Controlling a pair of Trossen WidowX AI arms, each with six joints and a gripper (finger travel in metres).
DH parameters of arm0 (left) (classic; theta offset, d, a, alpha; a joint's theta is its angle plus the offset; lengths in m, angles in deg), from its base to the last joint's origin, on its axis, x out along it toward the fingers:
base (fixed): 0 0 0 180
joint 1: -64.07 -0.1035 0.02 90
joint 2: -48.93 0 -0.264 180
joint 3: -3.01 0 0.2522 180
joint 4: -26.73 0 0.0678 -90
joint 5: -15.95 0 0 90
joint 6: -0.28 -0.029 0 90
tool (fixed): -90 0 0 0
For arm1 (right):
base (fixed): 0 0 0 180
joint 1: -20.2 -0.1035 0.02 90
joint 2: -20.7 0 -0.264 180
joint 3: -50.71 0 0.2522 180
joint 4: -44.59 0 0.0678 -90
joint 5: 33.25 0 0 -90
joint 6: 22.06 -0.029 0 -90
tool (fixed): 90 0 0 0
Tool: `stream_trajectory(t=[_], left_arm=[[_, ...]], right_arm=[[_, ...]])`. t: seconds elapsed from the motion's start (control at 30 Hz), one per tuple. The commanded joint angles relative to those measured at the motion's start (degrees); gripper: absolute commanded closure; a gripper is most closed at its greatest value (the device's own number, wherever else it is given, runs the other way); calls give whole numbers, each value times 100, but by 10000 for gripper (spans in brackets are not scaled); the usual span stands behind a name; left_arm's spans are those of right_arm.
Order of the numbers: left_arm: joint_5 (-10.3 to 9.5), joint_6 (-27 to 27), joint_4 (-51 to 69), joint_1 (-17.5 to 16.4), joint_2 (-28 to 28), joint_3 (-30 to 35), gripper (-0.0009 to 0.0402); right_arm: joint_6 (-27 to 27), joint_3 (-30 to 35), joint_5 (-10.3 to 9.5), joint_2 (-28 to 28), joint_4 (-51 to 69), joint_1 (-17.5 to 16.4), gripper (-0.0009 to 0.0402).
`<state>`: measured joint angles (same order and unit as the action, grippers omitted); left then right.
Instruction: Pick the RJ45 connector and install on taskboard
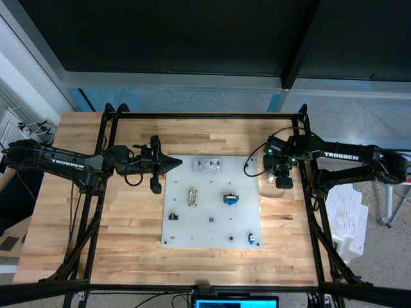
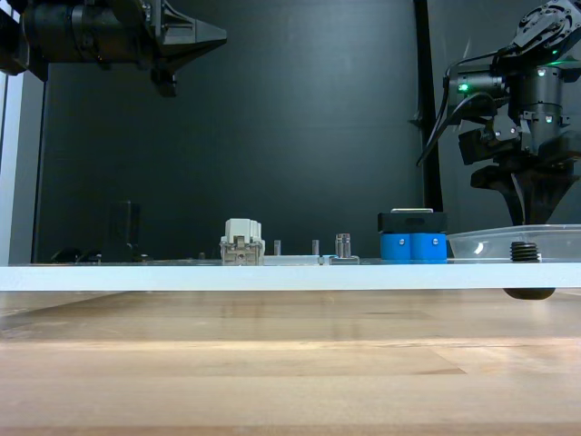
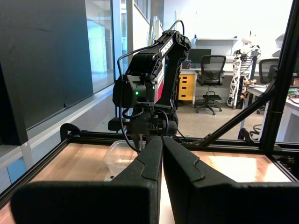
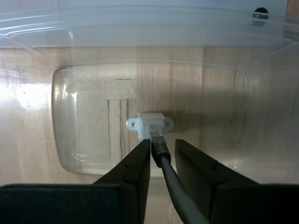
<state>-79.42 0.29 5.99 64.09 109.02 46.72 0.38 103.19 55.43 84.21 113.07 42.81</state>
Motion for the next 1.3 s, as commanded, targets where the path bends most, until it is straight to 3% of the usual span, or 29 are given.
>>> stream_trajectory(t=[0.03,0.23,0.83,1.3], left_arm=[[0,0,-2,0,0,0,393],[2,0,-2,0,0,0,393],[0,0,0,-2,0,0,393],[2,-2,-2,-2,0,0,393]], right_arm=[[0,2,0,2,-2,-2,351],[0,2,2,-11,9,-9,396],[-2,358,22,-15,404,-37,393],[-529,1613,20,-15,1725,-334,393]])
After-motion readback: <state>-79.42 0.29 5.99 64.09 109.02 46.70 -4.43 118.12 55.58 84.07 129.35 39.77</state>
